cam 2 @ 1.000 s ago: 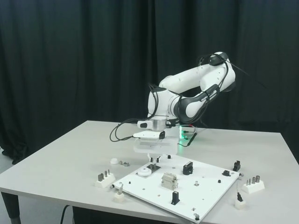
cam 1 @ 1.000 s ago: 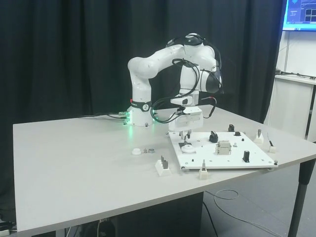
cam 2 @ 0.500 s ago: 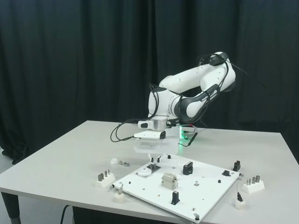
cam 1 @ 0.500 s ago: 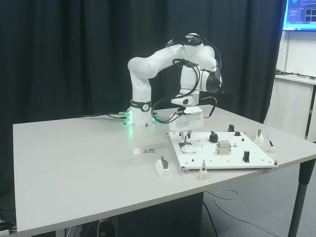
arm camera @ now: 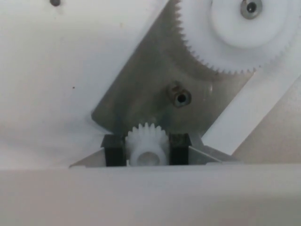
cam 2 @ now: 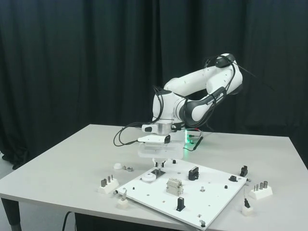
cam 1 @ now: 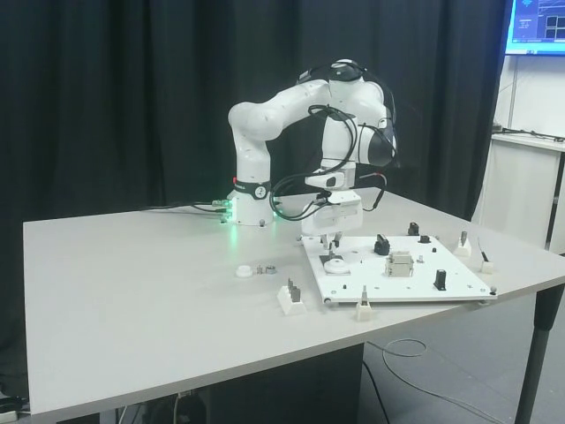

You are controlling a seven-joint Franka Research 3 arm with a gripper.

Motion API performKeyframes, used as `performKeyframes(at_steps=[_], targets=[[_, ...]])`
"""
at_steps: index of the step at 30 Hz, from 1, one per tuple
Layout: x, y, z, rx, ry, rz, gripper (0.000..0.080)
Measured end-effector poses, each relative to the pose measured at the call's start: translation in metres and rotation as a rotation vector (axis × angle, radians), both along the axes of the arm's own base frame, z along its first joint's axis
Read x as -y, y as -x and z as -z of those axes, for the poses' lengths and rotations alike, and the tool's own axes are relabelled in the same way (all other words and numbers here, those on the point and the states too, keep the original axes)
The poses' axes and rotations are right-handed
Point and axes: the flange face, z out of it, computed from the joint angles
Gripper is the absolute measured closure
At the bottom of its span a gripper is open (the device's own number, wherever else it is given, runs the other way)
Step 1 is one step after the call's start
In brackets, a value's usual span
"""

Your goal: Insert small gear.

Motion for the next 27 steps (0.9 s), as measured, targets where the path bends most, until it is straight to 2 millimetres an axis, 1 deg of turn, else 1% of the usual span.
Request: performKeyframes(at_steps=[27], targets=[[-0.0021,0.0022,-0.0001,-0.020,-0.026,0.001,0.0609]])
